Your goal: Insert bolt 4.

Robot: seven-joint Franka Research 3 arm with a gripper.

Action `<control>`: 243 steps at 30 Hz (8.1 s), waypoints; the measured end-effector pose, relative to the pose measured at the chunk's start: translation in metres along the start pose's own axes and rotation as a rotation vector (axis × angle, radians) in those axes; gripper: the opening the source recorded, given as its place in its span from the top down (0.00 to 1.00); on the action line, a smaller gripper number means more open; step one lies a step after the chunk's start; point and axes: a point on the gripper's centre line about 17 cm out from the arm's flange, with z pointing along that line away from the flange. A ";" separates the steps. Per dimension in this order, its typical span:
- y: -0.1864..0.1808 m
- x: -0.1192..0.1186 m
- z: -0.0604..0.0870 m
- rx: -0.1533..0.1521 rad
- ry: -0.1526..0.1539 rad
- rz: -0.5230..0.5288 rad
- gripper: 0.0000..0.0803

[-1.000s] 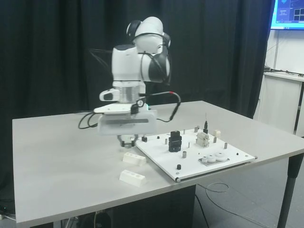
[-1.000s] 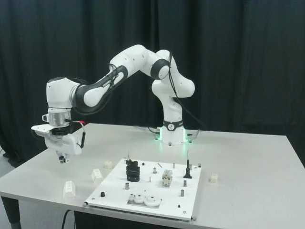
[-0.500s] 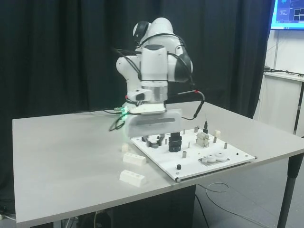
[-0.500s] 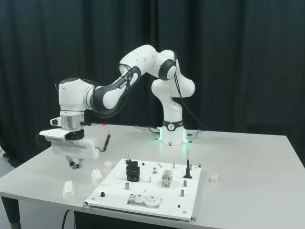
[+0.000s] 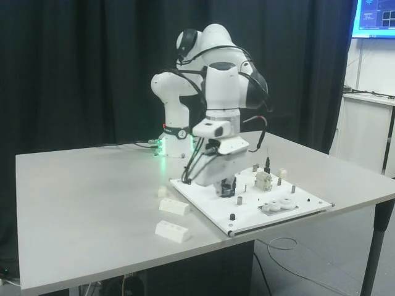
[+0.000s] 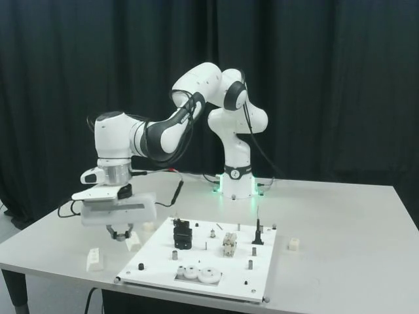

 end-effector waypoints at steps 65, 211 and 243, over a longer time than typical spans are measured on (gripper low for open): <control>-0.052 -0.019 0.053 0.077 -0.146 -0.562 0.72; -0.041 -0.008 0.082 -0.037 -0.040 -0.567 0.72; -0.042 -0.009 0.083 -0.036 -0.040 -0.422 0.72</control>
